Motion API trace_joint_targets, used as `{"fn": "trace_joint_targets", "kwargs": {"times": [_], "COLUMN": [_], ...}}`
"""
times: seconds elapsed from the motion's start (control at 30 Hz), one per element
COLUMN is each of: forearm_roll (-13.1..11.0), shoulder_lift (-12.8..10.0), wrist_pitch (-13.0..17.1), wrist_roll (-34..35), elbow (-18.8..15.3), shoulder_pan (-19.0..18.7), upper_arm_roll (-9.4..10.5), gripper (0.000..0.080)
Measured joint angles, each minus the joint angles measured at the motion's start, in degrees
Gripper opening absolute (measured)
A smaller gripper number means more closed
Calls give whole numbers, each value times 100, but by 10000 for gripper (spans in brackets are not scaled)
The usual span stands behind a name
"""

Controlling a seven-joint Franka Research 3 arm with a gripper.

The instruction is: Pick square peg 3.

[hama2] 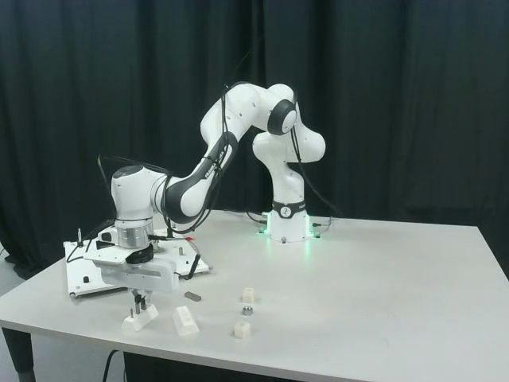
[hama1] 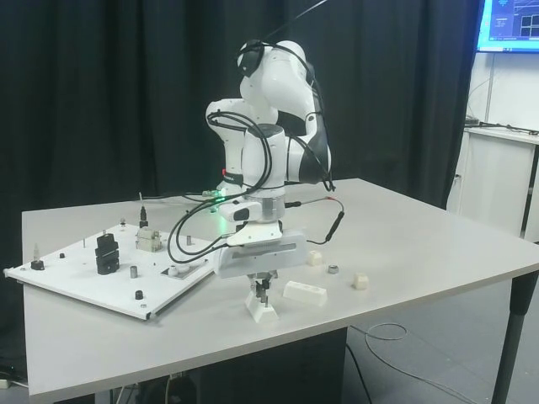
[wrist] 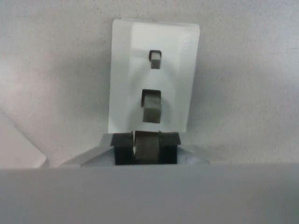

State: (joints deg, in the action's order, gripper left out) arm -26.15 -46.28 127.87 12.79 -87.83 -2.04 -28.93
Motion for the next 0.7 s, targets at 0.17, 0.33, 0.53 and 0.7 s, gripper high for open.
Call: {"fn": "trace_joint_targets", "kwargs": {"times": [0.17, 0.33, 0.53, 0.7], "forearm_roll": [44, 107, 191, 238], "shoulder_lift": [13, 53, 140, 237], "wrist_pitch": [-65, -279, -585, -755], "wrist_roll": [-8, -8, -8, -8], "elbow": [37, 137, 281, 365], "shoulder_pan": [16, 36, 41, 41], "upper_arm_roll": [-5, -19, -57, -75], "gripper": [110, 110, 108, 108]}}
